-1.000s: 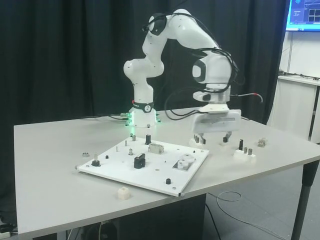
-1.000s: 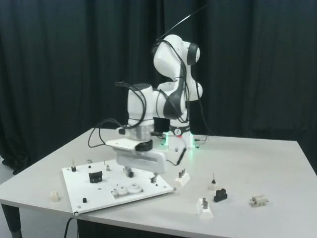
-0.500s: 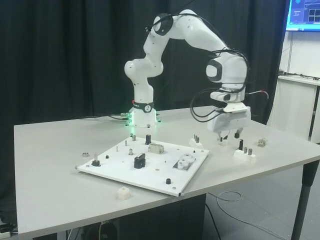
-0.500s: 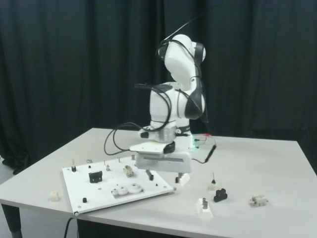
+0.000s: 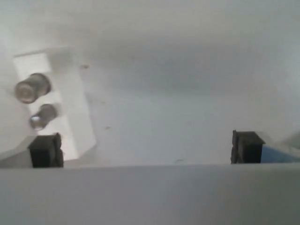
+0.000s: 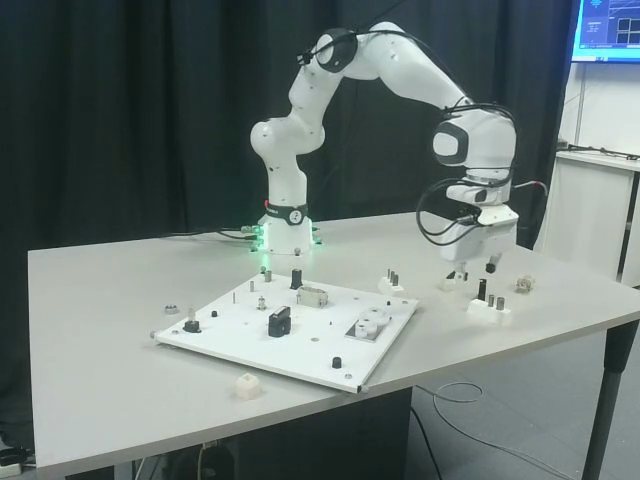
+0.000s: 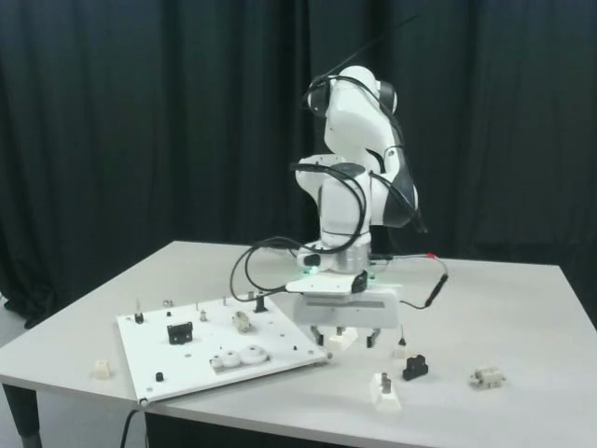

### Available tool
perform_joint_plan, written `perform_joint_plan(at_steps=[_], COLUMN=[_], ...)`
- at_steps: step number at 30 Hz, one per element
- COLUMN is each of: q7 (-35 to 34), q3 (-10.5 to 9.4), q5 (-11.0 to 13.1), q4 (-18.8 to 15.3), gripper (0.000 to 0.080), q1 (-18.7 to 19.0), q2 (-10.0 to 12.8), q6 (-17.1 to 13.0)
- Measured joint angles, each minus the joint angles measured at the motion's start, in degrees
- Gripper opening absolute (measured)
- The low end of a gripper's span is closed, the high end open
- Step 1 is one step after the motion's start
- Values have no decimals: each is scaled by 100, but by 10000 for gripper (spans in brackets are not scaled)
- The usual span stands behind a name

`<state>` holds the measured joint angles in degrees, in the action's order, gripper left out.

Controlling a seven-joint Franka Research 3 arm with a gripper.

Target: Pick round peg 4.

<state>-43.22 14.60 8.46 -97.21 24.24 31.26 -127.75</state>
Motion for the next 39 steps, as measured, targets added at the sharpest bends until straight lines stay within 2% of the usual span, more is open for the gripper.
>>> perform_joint_plan(at_steps=[9, 25, 39], q7=[-29, -115, -116], q3=[-11, -142, -199], q5=[21, 57, 57], q4=[118, 600, 695], gripper=[800, 800, 800], q1=[224, 390, 489], q2=[184, 759, 1034], q6=[-170, -222, -235])
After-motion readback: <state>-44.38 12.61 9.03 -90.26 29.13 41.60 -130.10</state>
